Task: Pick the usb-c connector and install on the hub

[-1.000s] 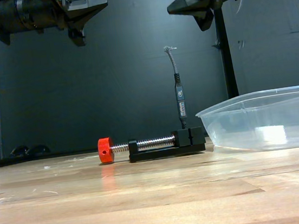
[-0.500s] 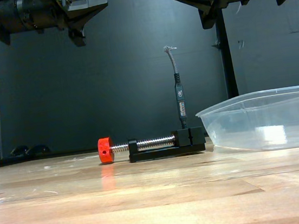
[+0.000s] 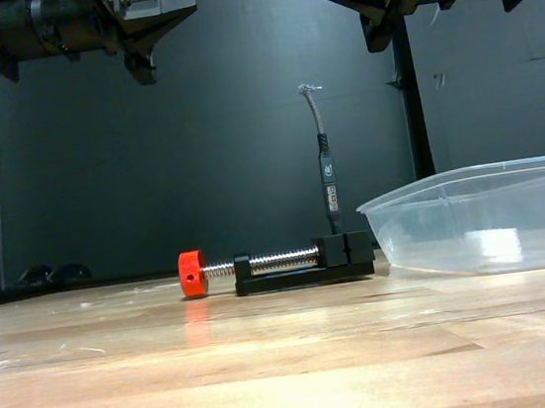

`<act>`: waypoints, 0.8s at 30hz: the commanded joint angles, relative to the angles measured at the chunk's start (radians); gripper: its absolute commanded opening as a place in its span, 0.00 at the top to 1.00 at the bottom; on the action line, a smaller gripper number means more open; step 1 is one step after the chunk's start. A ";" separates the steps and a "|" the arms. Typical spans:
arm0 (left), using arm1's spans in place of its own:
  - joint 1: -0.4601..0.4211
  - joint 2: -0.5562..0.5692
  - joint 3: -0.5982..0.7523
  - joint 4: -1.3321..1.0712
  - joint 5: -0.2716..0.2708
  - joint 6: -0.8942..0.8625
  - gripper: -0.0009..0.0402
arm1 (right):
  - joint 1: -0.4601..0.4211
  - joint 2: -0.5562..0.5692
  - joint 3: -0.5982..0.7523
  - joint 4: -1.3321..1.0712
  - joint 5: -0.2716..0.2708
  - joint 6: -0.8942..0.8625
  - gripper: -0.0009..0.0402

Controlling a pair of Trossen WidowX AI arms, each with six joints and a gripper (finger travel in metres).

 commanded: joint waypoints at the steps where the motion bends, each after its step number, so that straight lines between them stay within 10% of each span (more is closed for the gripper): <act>1: 0.000 0.000 0.000 0.000 0.000 0.000 0.98 | 0.000 0.001 0.001 -0.002 0.000 0.001 0.98; 24: 0.000 0.000 0.000 0.000 0.000 0.000 0.98 | 0.000 0.001 0.001 -0.002 0.061 0.001 0.98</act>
